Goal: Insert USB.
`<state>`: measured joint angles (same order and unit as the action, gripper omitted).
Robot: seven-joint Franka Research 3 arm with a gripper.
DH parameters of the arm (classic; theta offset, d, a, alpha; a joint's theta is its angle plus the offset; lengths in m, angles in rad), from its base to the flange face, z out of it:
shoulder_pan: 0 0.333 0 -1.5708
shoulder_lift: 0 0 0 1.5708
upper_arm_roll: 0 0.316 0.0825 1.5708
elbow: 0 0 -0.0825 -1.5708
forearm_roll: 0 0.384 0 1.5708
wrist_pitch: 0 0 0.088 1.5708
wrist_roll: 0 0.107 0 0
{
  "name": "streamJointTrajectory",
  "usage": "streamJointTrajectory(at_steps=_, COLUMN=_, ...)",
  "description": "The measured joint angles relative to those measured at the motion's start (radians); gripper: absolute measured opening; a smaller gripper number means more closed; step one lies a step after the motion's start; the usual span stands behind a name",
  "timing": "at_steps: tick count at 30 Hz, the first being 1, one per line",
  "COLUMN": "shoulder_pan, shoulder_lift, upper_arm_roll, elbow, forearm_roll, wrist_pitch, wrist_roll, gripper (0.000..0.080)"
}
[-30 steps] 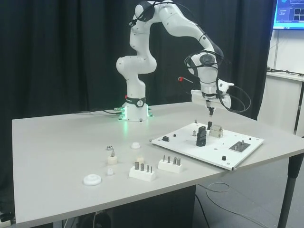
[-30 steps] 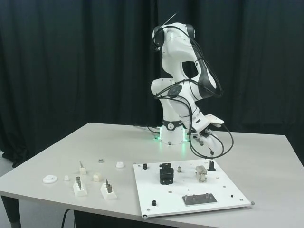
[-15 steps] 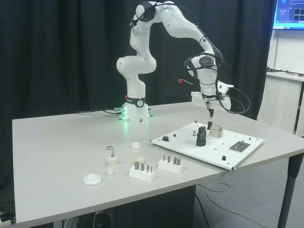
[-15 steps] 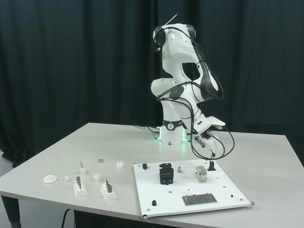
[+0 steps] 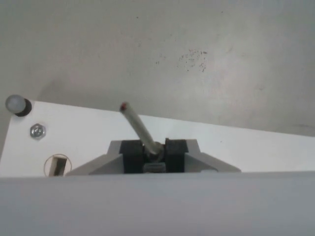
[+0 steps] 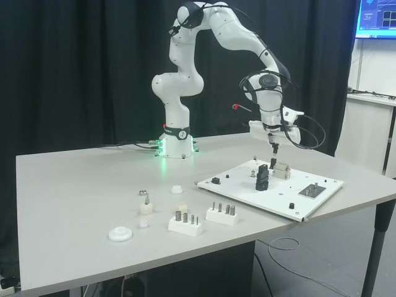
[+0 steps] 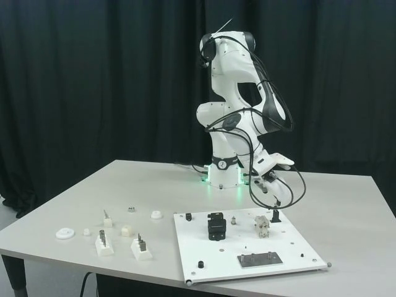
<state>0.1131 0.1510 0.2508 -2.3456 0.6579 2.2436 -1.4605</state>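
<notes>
- The white arm [image 6: 210, 37] rises from its base, arches over and bends down.
- The gripper [image 5: 153, 153] points downward, fingers closed together.

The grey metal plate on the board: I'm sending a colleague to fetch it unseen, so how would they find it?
Start at the white board on the grey table in front of the arm. The grey metal plate lies flat near the board's front edge, farthest from the arm's base. Unlike the upright black block and small fixtures behind it, it is low, flat and rectangular.
</notes>
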Motion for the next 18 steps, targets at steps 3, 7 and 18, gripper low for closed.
streamJointTrajectory(at_steps=3, shoulder_pan=0.000, shoulder_lift=0.000, upper_arm_roll=0.000, elbow=-0.006, forearm_roll=0.002, wrist_pitch=0.009, wrist_roll=0.000, gripper=0.0091)
streamJointTrajectory(at_steps=7, shoulder_pan=0.000, shoulder_lift=0.000, upper_arm_roll=0.000, elbow=-0.011, forearm_roll=0.003, wrist_pitch=0.015, wrist_roll=0.001, gripper=0.0091)
streamJointTrajectory(at_steps=18, shoulder_pan=0.010, shoulder_lift=0.000, upper_arm_roll=0.000, elbow=-0.017, forearm_roll=0.035, wrist_pitch=0.017, wrist_roll=0.016, gripper=0.0091)
